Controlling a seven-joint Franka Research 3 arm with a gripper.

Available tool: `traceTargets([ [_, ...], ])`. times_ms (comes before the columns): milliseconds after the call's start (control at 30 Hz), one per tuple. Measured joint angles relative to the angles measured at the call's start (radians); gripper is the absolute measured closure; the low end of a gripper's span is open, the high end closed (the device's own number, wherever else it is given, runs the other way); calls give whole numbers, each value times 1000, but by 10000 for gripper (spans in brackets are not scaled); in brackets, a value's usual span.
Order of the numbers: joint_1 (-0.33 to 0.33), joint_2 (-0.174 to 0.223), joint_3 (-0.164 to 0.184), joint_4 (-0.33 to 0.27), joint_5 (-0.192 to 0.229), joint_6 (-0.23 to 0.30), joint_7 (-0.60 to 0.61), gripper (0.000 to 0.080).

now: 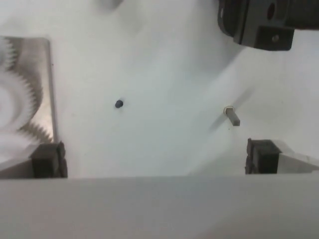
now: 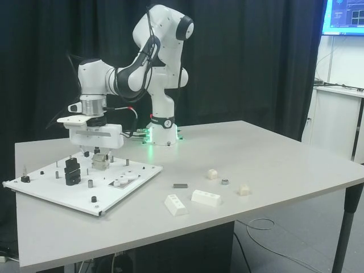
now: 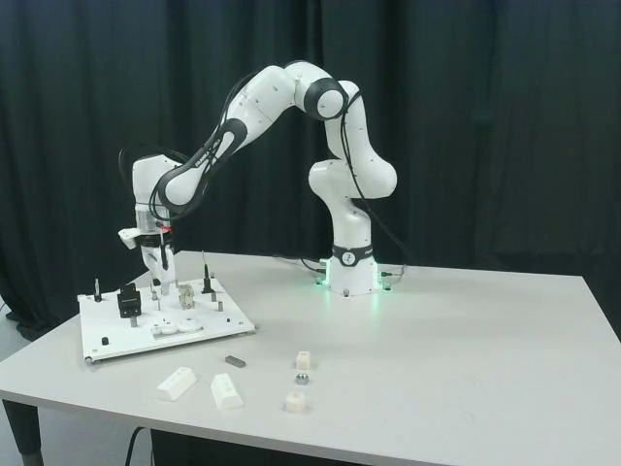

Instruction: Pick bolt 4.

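My gripper (image 1: 154,158) is open, with its two black fingertips (image 1: 48,159) wide apart and nothing between them. It hangs just above the white board (image 2: 136,176) near its back edge, also seen as the gripper (image 2: 94,150) and the gripper (image 3: 155,264) in the room views. A small grey bolt (image 1: 232,116) stands upright on the board, close to one fingertip and ahead of it. A tiny black bolt head (image 1: 118,104) sits in the board further across. Several other thin bolts (image 3: 204,264) stand upright on the board; I cannot tell which one is bolt 4.
A grey plate with white gears (image 1: 22,99) lies beside one fingertip, and a black block (image 1: 259,22) is ahead. On the board stands a black fixture (image 2: 72,170). On the grey table lie two white blocks (image 2: 206,197), small cubes (image 2: 244,189), a nut (image 2: 226,182) and a grey bar (image 2: 181,185).
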Motion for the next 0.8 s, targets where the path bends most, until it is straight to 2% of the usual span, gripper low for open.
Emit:
traceTargets([
  [433,3,-22,0,0,-25,-9,20,3],
  [800,13,-33,-6,0,-29,-12,24,3],
])
